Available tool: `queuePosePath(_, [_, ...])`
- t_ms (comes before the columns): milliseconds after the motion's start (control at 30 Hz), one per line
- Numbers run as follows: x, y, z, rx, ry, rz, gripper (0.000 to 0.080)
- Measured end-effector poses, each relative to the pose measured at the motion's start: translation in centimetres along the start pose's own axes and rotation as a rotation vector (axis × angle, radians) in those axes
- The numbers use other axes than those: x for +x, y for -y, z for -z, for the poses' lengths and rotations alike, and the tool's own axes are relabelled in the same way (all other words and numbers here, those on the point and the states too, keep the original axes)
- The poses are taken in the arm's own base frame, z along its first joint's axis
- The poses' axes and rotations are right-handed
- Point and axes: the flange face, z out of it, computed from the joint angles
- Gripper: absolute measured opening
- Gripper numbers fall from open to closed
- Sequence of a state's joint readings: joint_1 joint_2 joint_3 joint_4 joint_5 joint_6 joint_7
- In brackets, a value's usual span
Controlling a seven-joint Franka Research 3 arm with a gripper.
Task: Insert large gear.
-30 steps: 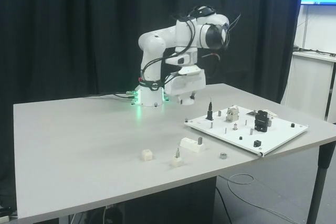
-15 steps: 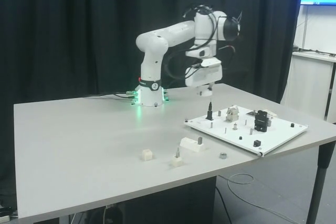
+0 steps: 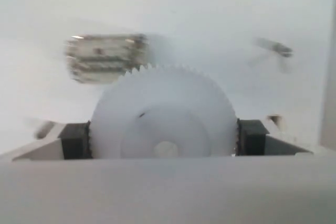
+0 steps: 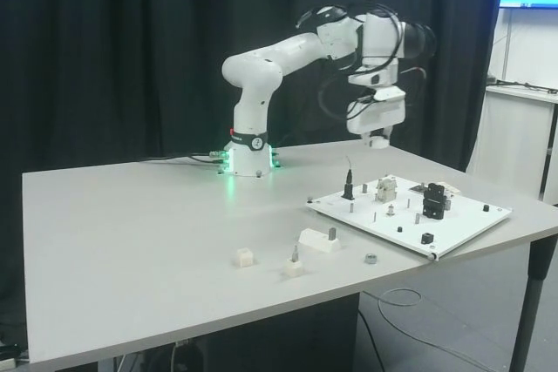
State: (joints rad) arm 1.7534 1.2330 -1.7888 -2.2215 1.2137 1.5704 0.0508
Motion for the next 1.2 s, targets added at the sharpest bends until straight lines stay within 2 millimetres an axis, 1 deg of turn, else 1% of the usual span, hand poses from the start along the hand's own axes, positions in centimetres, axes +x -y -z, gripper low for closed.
queuePosePath(200, [-2.4,3.5,0.5,-0.011,-0.011,-0.017,0.0594])
queuePosePath(367, [-4.2,5.6,0.7,-0.017,-0.025,-0.024,0.0594])
queuePosePath(500, [-5.4,7.0,0.3,-0.021,-0.04,-0.011,0.0594])
queuePosePath(633, [-6.5,8.3,-0.4,-0.023,-0.055,0.001,0.0594])
queuePosePath(800, [-7.8,10.0,-2.0,-0.026,-0.072,0.009,0.0594])
queuePosePath(1067, [-9.0,12.3,-4.4,-0.041,-0.102,0.002,0.0594])
queuePosePath(1200, [-9.5,13.1,-5.2,-0.039,-0.108,-0.005,0.0594])
